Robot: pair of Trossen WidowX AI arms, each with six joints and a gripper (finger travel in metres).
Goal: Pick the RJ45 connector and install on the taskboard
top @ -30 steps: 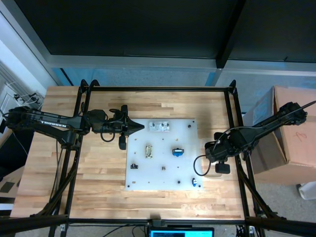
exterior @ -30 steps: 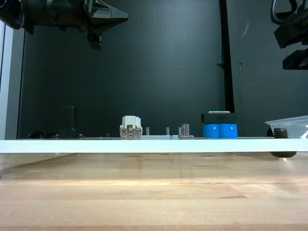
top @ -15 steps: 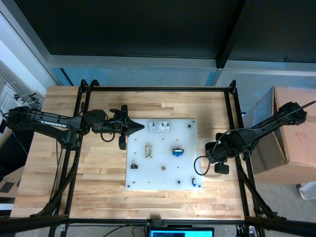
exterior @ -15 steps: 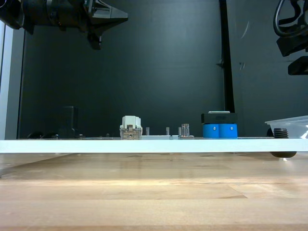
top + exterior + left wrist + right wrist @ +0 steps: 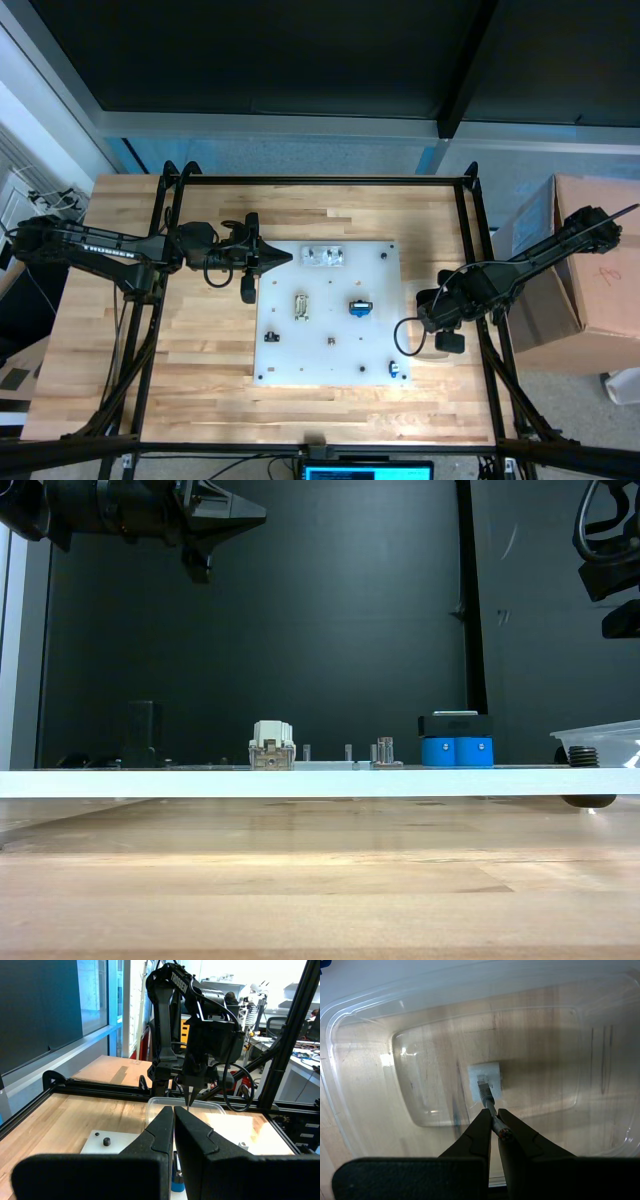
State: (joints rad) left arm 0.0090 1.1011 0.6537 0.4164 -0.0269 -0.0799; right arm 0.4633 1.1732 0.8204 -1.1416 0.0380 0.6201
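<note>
**Bench stock: RJ45 connector held in right gripper, over tray**

- Wooden table point(image 5: 200, 340): fills the centre of the high view.
- White taskboard point(image 5: 300, 360): mid-frame on the table.
- Clear tray point(image 5: 360, 1050): directly beneath the right gripper.
- Left gripper point(image 5: 287, 257): raised over the board's upper-left corner, jaws closed on nothing.
- Right gripper point(image 5: 494, 1111): right of the board, jaws pinched on the connector's cable stub.
- RJ45 connector point(image 5: 484, 1088): plug points at a white square point(image 5: 487, 1072) in the tray. Whether they touch cannot be told.
</note>
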